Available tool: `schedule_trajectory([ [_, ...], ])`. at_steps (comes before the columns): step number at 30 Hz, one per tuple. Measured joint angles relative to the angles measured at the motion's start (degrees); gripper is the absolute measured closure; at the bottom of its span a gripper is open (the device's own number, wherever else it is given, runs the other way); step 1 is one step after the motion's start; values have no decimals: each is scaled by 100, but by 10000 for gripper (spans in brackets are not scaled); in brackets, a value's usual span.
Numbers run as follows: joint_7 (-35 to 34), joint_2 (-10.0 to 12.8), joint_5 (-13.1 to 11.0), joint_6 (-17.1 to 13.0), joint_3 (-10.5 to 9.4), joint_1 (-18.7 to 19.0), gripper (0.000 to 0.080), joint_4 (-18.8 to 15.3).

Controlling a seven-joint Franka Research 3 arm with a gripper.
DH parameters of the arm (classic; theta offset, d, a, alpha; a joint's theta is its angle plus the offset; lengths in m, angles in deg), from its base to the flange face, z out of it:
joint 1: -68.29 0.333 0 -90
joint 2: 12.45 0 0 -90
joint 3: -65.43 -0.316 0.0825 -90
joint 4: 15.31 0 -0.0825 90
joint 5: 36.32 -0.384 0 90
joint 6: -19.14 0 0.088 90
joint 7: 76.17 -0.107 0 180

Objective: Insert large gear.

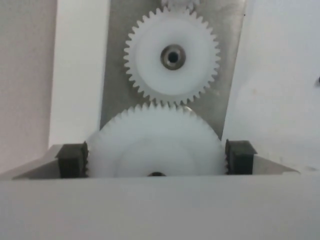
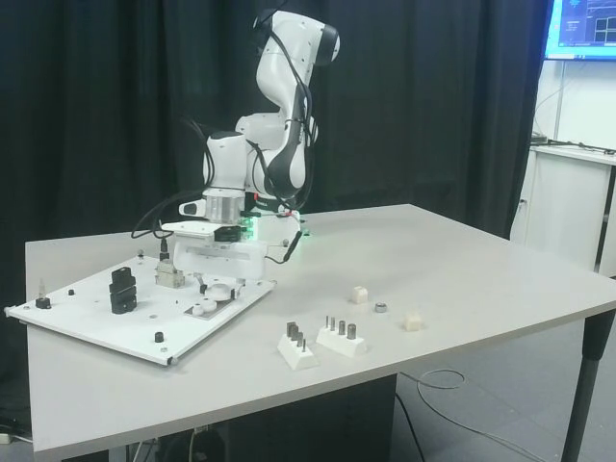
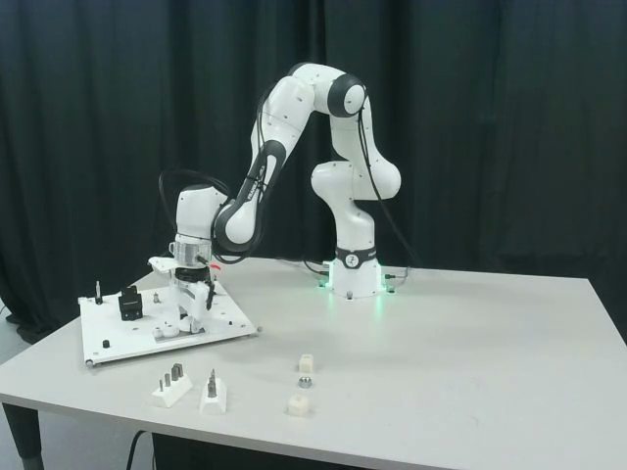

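Large gear (image 1: 157, 145) half-hidden between fingers (image 1: 71, 160)

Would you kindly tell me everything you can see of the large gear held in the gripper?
The large gear is a white, plastic-looking disc with fine teeth around its rim, a raised round hub and a dark centre bore at the wrist view's lower edge. It lies flat, clamped on opposite sides by the gripper's black ribbed fingertips. It sits over the grey metal plate, its teeth against those of the mounted white gear.
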Motion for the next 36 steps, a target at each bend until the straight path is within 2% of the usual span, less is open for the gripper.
schedule_trajectory([
  [24,635,18,437,49,0,1,206,27],
  [30,577,21,430,96,3,-9,206,48],
  [36,72,52,417,123,2,-14,206,75],
])
